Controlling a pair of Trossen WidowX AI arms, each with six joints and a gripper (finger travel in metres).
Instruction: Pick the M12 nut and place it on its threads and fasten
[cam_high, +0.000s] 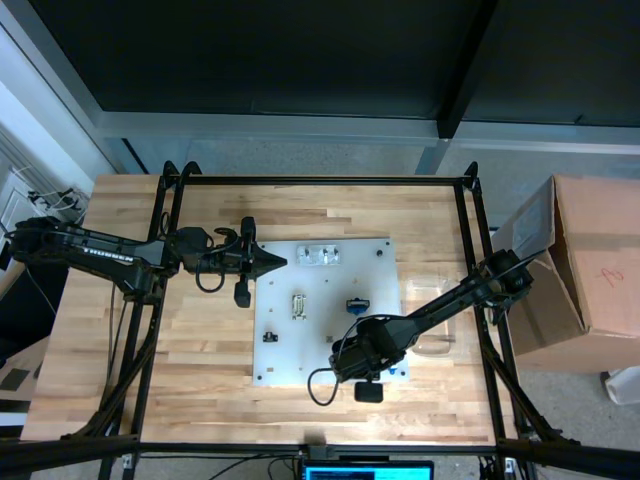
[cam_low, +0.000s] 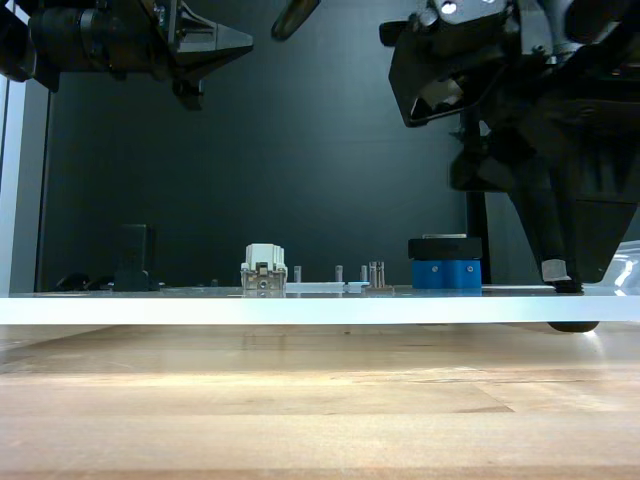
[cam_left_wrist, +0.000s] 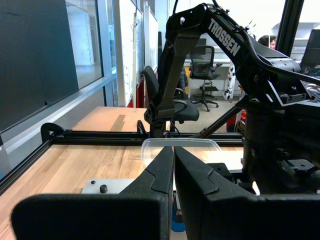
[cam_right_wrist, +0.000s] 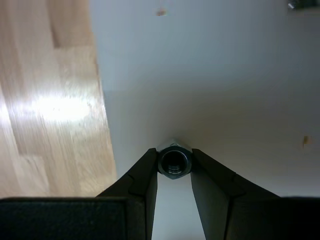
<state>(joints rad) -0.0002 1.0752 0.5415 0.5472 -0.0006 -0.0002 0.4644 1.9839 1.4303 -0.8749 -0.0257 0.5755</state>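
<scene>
Your right hand (cam_right_wrist: 174, 160) is clamped on the small silver nut (cam_right_wrist: 174, 164): the right wrist view shows both fingers pressed against its flats, with the dark threaded bore facing the camera. The nut hangs over the white board (cam_right_wrist: 225, 75), just inside the board's edge where the wooden bench (cam_right_wrist: 50, 100) begins. In the high view this arm reaches in to about 5 o'clock on the board, near its near right edge. The arm's own body covers the fingertips there. You cannot tell from any view whether the nut sits on its stud or is just above it. The clear tray (cam_high: 437, 322) lies on the bench at 3 o'clock from the board, and a blue block (cam_low: 446, 270) stands on the board at about 10 o'clock from the right hand. Your left hand (cam_left_wrist: 173, 165) hangs high over the board's far left edge, at about 10 o'clock, with its fingers together and holding nothing.
</scene>
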